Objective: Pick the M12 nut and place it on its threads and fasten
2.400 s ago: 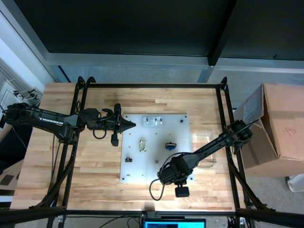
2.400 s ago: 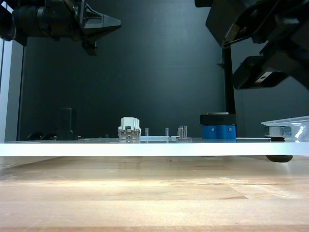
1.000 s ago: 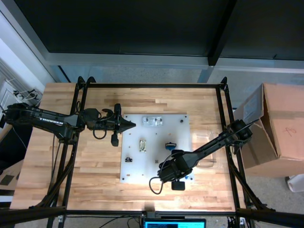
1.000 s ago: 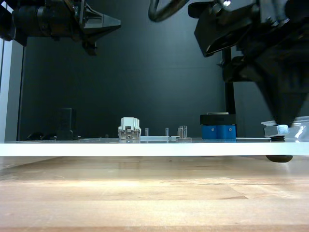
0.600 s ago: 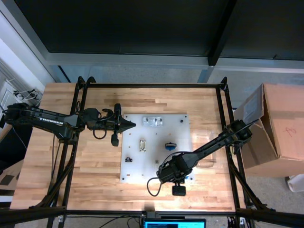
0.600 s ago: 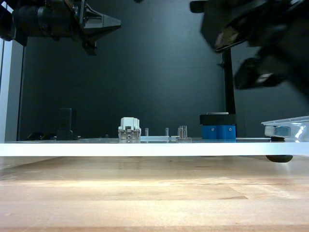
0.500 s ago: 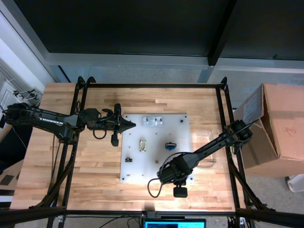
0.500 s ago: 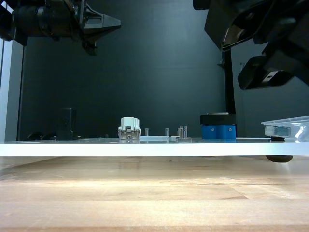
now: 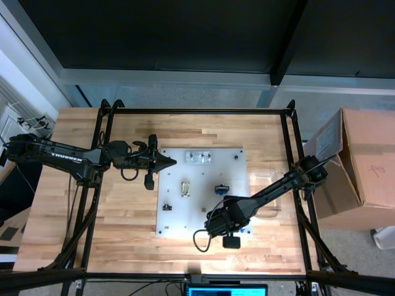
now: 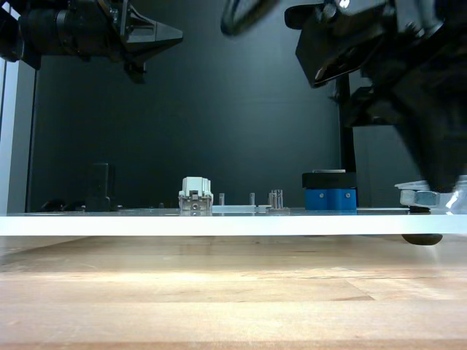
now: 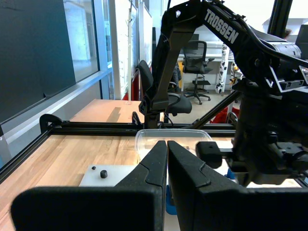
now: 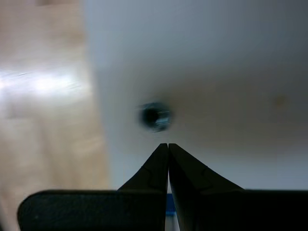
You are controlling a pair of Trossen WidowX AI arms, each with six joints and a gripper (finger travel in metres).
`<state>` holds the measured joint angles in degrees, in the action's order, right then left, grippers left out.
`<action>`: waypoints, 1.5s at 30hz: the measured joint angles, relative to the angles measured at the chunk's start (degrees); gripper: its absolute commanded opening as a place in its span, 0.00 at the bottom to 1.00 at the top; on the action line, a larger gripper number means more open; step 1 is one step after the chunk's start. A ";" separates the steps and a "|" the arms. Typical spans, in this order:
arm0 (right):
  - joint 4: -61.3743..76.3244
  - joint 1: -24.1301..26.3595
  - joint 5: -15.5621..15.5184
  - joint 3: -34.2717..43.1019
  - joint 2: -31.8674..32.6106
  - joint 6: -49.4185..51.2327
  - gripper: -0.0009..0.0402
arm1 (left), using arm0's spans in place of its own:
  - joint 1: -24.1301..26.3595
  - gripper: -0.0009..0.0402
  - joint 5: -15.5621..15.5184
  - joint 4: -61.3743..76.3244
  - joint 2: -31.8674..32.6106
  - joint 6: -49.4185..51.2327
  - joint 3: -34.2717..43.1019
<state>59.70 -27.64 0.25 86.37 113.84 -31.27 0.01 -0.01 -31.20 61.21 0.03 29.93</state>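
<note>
Your left gripper [image 10: 177, 31], fingers pressed together, still hangs high over the far left edge of the white plastic board [image 10: 219, 222], unchanged. The small silver M12 nut [image 10: 412, 197] sits free on its short black ribbed stud [image 10: 418, 209], no lower than before. Your right gripper [image 12: 168, 147], lifted and swung aside half a second ago, is down again. Its fingers are together on nothing, tips just beside the nut, so fastening looks unfinished.
</note>
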 measured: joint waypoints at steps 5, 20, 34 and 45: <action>-0.70 0.02 4.11 0.00 0.00 -2.03 0.02 | 0.00 0.02 -0.02 0.00 0.00 0.02 0.00; -4.20 0.11 -16.83 0.02 0.02 -2.86 0.02 | 0.00 0.02 -0.02 0.00 0.00 0.00 0.02; -0.28 0.07 4.96 0.02 0.02 -4.57 0.02 | 0.00 0.02 0.00 0.00 -0.02 0.00 0.02; -4.00 0.00 -20.98 -0.02 0.07 -3.82 0.02 | 0.00 0.02 0.00 0.00 -0.02 0.00 0.02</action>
<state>55.70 -27.64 -20.73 86.35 113.91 -35.09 0.01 -0.01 -31.20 61.19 0.03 29.95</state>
